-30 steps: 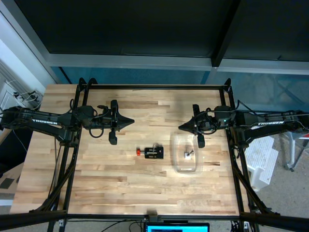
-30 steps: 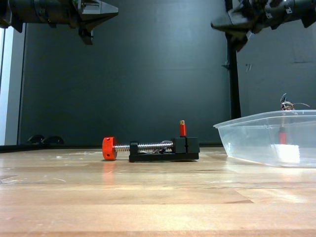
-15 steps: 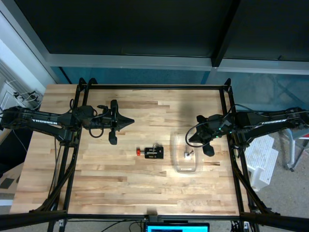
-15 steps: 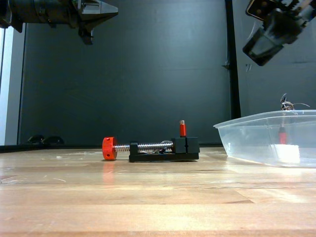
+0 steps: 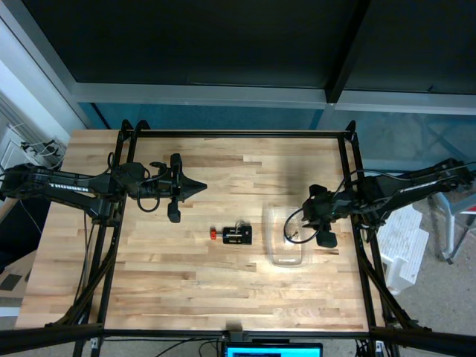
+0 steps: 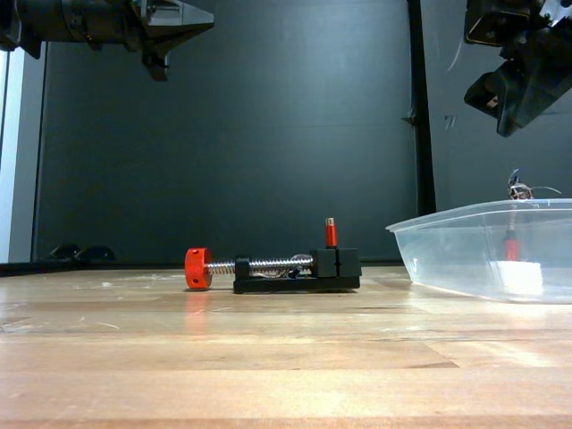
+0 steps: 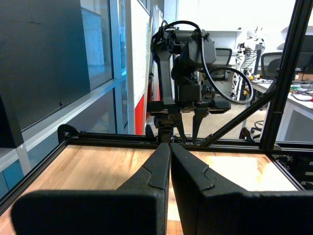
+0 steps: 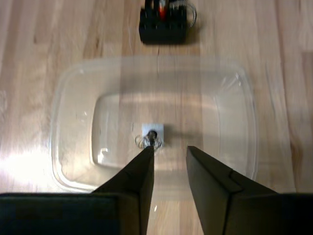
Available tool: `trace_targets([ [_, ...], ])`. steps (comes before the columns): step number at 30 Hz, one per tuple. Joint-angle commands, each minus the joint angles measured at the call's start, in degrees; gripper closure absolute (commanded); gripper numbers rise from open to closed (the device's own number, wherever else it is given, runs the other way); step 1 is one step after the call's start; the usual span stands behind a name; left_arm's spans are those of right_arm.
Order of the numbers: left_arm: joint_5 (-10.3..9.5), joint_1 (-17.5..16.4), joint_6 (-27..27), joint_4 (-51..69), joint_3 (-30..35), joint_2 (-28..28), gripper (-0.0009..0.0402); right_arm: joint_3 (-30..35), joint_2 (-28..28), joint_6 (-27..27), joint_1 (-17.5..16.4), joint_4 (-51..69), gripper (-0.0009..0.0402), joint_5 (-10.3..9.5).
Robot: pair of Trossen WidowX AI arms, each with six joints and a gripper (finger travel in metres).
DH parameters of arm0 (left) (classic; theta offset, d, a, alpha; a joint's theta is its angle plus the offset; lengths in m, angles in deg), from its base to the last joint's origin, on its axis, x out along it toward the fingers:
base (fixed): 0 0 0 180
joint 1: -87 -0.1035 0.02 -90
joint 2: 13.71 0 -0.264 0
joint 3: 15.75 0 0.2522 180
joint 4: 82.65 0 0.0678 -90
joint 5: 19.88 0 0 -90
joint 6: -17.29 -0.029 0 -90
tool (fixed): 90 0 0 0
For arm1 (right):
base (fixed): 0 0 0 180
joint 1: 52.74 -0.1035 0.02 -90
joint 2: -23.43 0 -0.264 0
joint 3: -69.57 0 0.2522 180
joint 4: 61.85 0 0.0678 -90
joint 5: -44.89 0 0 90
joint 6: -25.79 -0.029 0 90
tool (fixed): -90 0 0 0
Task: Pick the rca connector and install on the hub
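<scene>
The right pincer (image 8: pixel 169 152) hung open over the clear tray (image 8: pixel 247 98). The rca connector (image 8: pixel 151 135) sat inside the tray, at 3 o'clock from the hub (image 5: pixel 236 236) on the surface (image 5: pixel 149 282). The left pincer (image 7: pixel 169 145) was closed and empty, high at 10 o'clock from the hub.

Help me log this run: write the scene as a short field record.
left hand: shut, parked high over the left of the table
right hand: open, above the clear tray, pointing down
rca connector: inside the clear tray, ungrasped
hub: on the table, apart from the clear tray, no hand touching
</scene>
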Motion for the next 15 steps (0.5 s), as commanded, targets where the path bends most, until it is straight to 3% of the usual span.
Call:
trace_targets([
  [1, 0.02, 0.0, -0.02, -0.02, 0.0, -0.02, 0.0392, 1.68, -2.99, -0.5, -0.13, 1.36, 0.0273, -0.04],
  [4, 0.02, 0.0, -0.02, -0.02, 0.0, -0.02, 0.0392, 1.99, -4.61, -0.94, -0.31, 1.33, 0.0249, 0.13],
  [7, 0.02, 0.0, -0.02, -0.02, 0.0, -0.02, 0.0392, 1.97, -5.77, -1.33, -0.5, 1.46, 0.0225, 1.95],
  [15, 0.02, 0.0, -0.02, -0.02, 0.0, -0.02, 0.0392, 0.63, -6.8, -1.29, -1.46, -0.15, 0.0189, 2.97],
])
